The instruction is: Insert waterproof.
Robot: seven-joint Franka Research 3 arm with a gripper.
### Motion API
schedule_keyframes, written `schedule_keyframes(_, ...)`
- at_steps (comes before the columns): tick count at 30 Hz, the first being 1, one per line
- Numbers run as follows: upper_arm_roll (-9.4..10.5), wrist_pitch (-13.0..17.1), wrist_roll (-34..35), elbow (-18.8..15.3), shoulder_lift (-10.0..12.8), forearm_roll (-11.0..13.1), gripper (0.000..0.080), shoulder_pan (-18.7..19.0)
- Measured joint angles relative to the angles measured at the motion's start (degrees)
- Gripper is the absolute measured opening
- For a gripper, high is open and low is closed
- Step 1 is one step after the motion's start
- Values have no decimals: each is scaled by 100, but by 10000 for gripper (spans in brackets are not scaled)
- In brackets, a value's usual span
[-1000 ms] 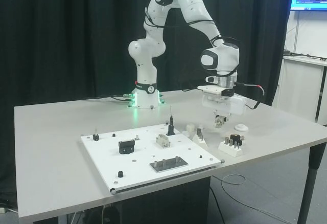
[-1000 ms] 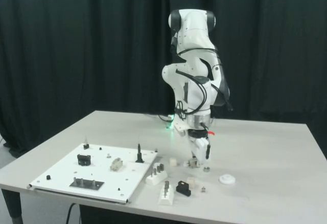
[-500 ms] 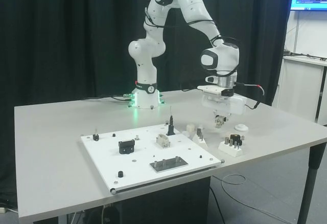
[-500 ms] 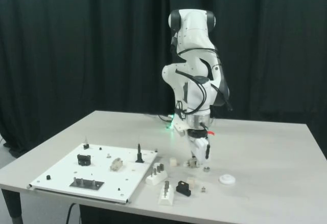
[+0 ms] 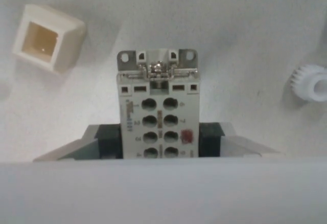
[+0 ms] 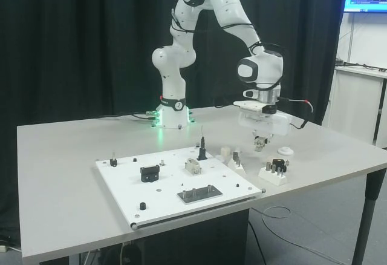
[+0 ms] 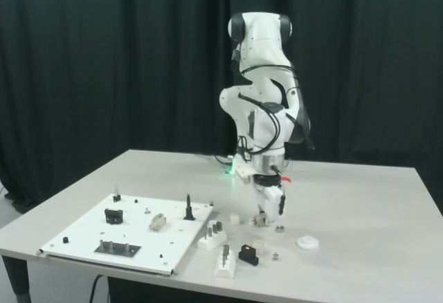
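Eight round sockets in two columns are showing on the face of the waterproof connector (image 5: 158, 109), which is sitting clamped between the two black fingers (image 5: 109, 142) of the gripper (image 5: 159, 143), one pad pressing on each of its sides, with a metal latch bracket at its free end. In the room views the connector (image 6: 260, 142) is hanging just above the grey tabletop (image 6: 66, 150), to the right of the white board (image 6: 175, 183) and well apart from it; whether it is touching the tabletop cannot be told. Near it in the wrist view a small hollow cube (image 5: 47, 37) is lying on the tabletop, and a white gear (image 5: 311, 82) is showing at the picture's edge on the other side. In the first room view the gear (image 6: 285, 150) is lying to the right of the gripper (image 6: 260, 139), and a white block with upright pins (image 6: 275, 172) is standing nearer the front edge, below the gripper. The board is carrying a black fixture (image 6: 149, 172), a grey metal plate with pegs (image 6: 198, 194) and a black upright post (image 6: 202, 149). The white arm (image 6: 227, 11) is reaching from its base (image 6: 172, 115), which is glowing green at the far side of the tabletop, over to the right.
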Motion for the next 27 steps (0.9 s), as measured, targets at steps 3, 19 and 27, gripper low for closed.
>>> schedule_keyframes(3,-9,0,-80,5,-11,-65,310,-1)
schedule_keyframes(19,-52,-152,-708,8,-221,-538,310,-203)
schedule_keyframes(27,-54,-415,-1100,7,-407,-780,310,-423)
